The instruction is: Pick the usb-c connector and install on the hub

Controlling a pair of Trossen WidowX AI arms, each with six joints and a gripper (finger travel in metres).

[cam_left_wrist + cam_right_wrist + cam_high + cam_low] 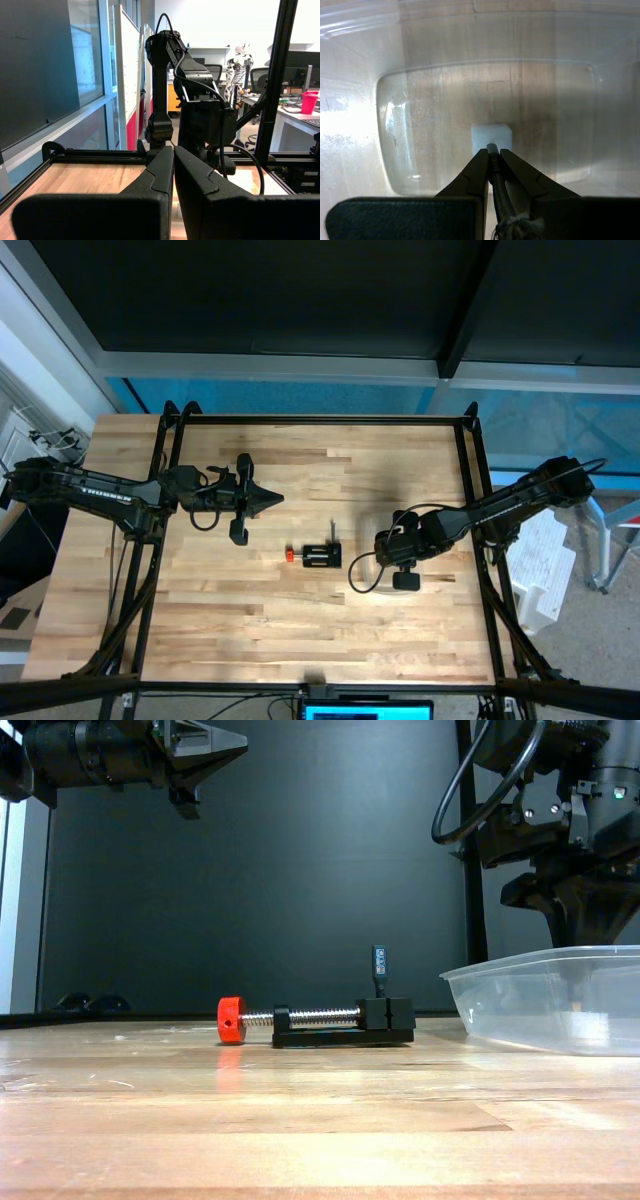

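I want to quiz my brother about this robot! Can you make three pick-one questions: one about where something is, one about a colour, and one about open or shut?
1. Where is the right gripper?
A) touching the left arm
B) down inside the clear tub
C) flat on bare wood

2. What colour is the knob on the clamp?
A) red
B) green
C) white

3. How are the left gripper's fingers?
A) wide open
B) shut on a ball
C) shut, holding nothing

Answers:
1 B: its tip shows below the tub's rim, shut on the usb-c connector.
2 A: the knob is red at the screw's end.
3 C: the fingers meet with nothing between, high above the table at the left.
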